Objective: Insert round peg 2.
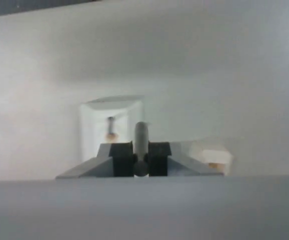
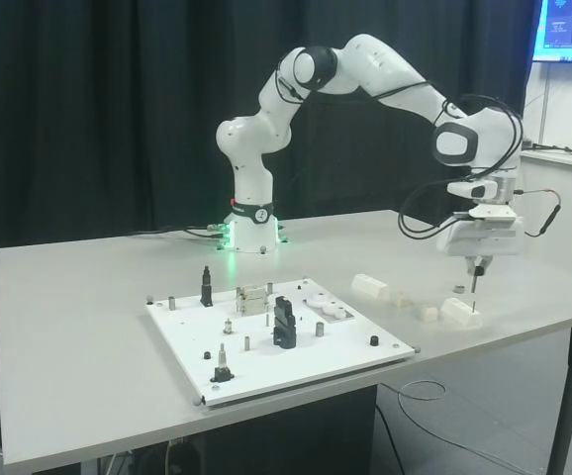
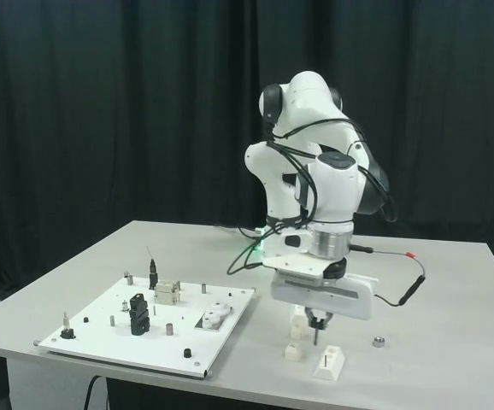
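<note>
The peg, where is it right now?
The peg hangs upright in the gripper, above the small white holder near the table's edge, away from the white board.

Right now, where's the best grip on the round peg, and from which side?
Its top end, from straight above, as the claw has it. The round peg hangs upright, a slim, smooth cylinder, with the fingers closed on opposite sides. That leaves the lower shaft bare for going into a hole.
</note>
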`<control>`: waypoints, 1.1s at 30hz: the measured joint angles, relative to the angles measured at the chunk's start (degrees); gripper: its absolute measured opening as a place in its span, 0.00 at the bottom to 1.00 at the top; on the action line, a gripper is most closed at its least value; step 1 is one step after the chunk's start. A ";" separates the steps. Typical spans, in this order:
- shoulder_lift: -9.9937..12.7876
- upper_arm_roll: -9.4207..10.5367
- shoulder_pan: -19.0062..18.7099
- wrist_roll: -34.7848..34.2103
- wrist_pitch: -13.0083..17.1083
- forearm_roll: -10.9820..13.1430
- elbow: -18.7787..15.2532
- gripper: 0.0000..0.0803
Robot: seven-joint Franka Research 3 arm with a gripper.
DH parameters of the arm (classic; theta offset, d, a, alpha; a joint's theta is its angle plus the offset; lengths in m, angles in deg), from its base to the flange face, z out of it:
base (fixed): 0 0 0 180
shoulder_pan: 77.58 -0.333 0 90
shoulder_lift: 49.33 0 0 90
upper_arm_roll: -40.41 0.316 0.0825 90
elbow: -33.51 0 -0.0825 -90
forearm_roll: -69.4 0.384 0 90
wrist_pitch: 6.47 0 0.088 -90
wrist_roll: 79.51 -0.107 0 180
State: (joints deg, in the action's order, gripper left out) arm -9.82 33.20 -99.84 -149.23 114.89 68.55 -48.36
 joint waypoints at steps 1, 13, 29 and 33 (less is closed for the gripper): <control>-0.06 -0.27 0.00 0.07 -0.34 -0.15 0.06 0.07; -1.60 -4.55 0.75 3.30 -5.53 -2.52 1.10 0.07; -3.56 -5.24 7.70 13.36 -10.39 -4.49 1.11 0.07; -3.88 -5.23 9.88 16.41 -11.01 -4.58 1.05 0.07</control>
State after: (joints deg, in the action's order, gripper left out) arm -13.70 27.96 -89.95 -132.82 103.88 63.97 -47.30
